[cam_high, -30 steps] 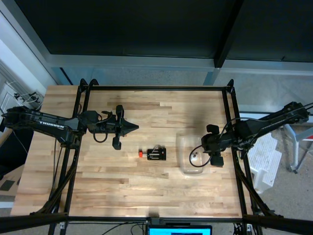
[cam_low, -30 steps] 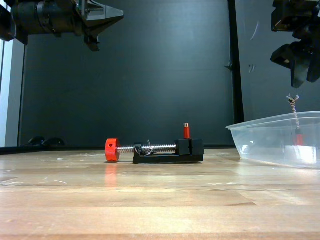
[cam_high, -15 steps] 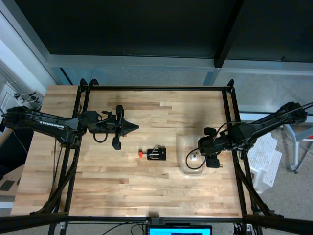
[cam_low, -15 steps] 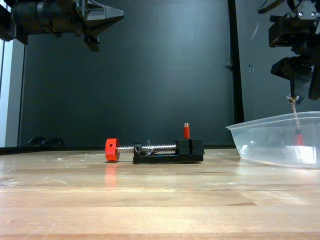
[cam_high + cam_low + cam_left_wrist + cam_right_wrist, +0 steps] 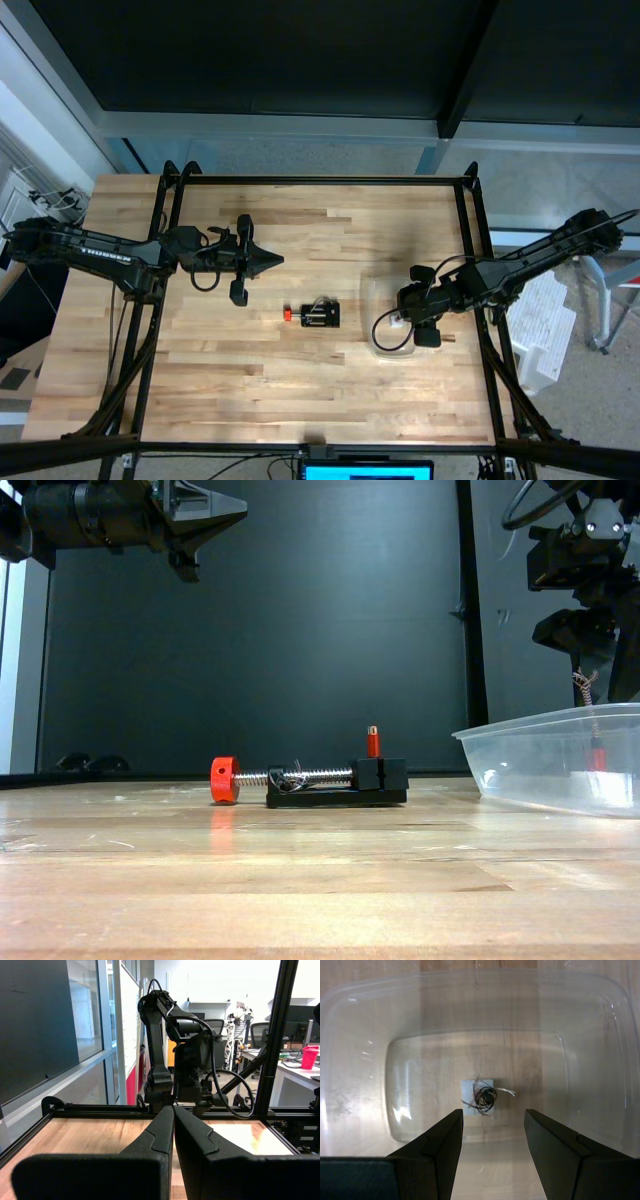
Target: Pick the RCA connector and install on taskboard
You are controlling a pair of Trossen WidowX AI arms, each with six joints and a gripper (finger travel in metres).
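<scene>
The RCA connector stands upright on a whitish square in the clear tray. It lies end-on directly below the wide-open right end effector, nearly in line with its gap. The left end effector, closed tight, hangs well apart beyond the taskboard, so the right arm is nearer.

Dropped lower and swung inward over clear tray, bringing right gripper nearer RCA connector inside it.
</scene>
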